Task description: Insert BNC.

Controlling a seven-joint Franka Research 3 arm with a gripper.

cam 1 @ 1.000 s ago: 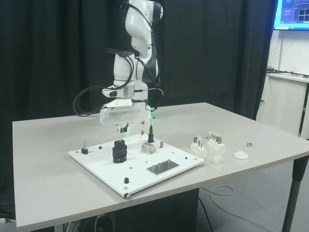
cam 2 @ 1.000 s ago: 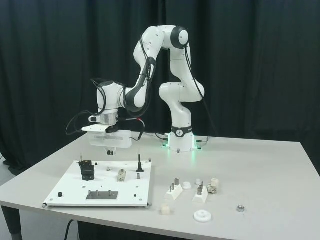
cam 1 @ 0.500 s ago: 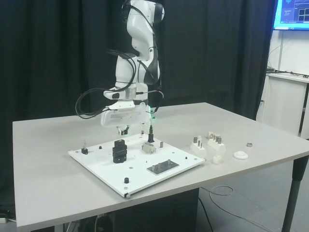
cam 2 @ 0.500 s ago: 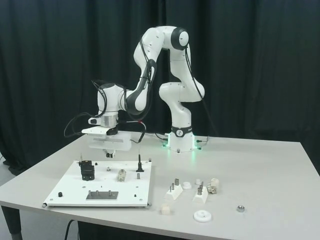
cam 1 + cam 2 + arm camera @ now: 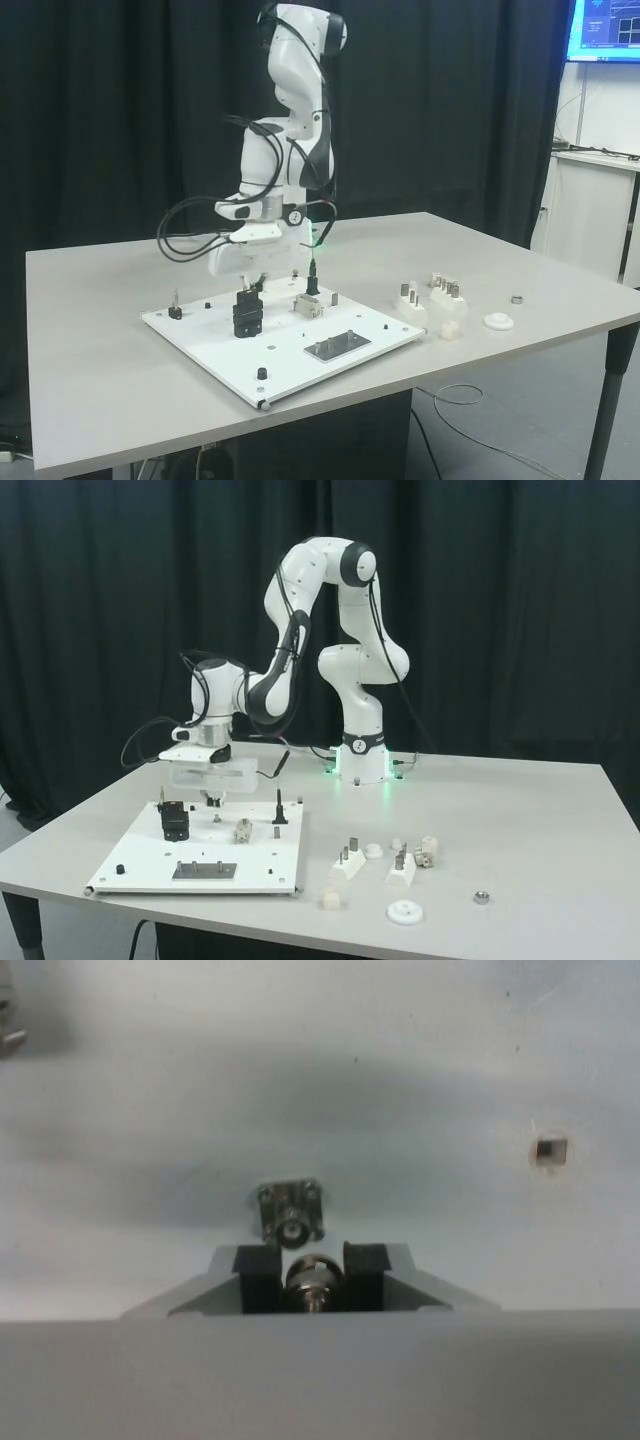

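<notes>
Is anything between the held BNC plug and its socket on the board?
Nothing visible. In the wrist view the BNC plug sits between the gripper fingers, with bare white board between it and the socket.

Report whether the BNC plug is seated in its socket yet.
Not yet seated. In the wrist view the BNC plug sits clamped in the gripper, apart from the socket on the white board.

I count one white board [image 5: 200, 855] on one grey table [image 5: 520, 830]. On the board I see one black block [image 5: 175, 821], one grey plate [image 5: 204, 870], one tall black post [image 5: 278, 810] and one socket [image 5: 291, 1212]. To the right of it lie two white peg blocks [image 5: 347, 864], one white gear [image 5: 405, 912] and one small nut [image 5: 481, 897].
</notes>
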